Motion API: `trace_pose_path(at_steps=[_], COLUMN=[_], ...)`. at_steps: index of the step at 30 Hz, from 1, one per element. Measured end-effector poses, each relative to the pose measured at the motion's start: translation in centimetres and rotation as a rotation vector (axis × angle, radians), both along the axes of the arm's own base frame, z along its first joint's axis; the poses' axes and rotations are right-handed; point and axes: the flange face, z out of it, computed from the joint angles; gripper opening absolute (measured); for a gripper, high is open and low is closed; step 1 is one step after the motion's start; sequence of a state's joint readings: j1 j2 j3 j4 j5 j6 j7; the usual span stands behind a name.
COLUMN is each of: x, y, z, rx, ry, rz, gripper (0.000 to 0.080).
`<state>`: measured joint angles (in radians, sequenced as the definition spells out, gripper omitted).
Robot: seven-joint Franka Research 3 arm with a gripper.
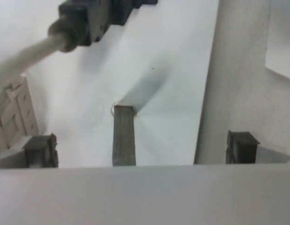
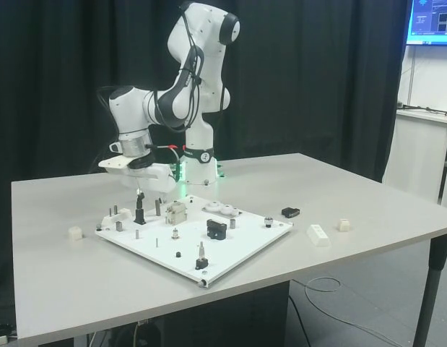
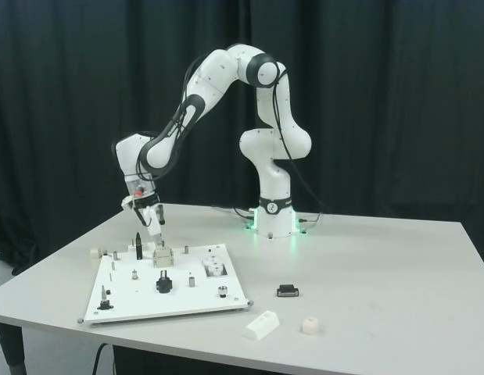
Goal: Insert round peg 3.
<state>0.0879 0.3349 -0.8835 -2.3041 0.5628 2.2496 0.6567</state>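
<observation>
My gripper (image 1: 140, 150) stands wide open over the white board (image 2: 245, 242), holding nothing; the black round peg (image 1: 123, 136) stands upright between its fingers, untouched.

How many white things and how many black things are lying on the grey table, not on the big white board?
White: 3 (lone cube, long block, cube beside the long block)
Black: 1 (connector)
Total: 4
</observation>
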Motion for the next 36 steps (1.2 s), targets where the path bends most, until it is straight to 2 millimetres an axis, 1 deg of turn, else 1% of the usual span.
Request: trace_pose_path(at_steps=[13,24,36], x=[0.2,0.5,0.6], y=[0.0,0.3,0.6], z=[0.4,0.7,1.8], rx=[-0.021,-0.034,-0.045], ry=[0.021,0.025,0.039], rz=[0.067,0.222,0.378], gripper=[0.08,0.08,0.08])
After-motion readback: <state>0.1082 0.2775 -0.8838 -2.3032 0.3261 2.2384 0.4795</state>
